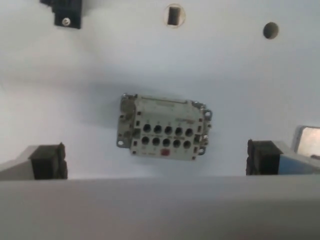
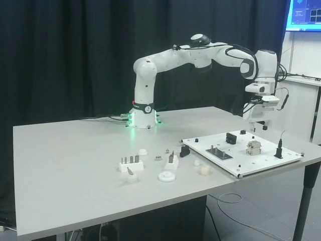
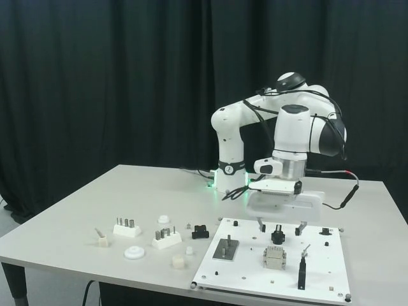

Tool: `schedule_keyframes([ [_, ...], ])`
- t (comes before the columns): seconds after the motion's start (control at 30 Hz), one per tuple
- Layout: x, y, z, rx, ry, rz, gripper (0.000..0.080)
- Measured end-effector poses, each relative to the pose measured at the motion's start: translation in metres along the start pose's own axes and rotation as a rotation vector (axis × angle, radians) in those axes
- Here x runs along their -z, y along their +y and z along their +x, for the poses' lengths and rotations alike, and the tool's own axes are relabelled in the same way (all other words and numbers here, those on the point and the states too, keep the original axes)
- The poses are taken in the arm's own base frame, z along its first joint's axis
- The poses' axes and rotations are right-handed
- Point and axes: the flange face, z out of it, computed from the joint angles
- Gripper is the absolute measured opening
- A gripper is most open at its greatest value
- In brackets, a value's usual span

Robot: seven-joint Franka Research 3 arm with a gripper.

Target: Pick square peg 4.

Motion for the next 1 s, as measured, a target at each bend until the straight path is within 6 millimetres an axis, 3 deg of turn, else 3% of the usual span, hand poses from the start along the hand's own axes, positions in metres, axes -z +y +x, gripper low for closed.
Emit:
schedule_keyframes([
  [1.0,0.012,0.023,0.043,-0.076,0.026,0.03,0.08],
])
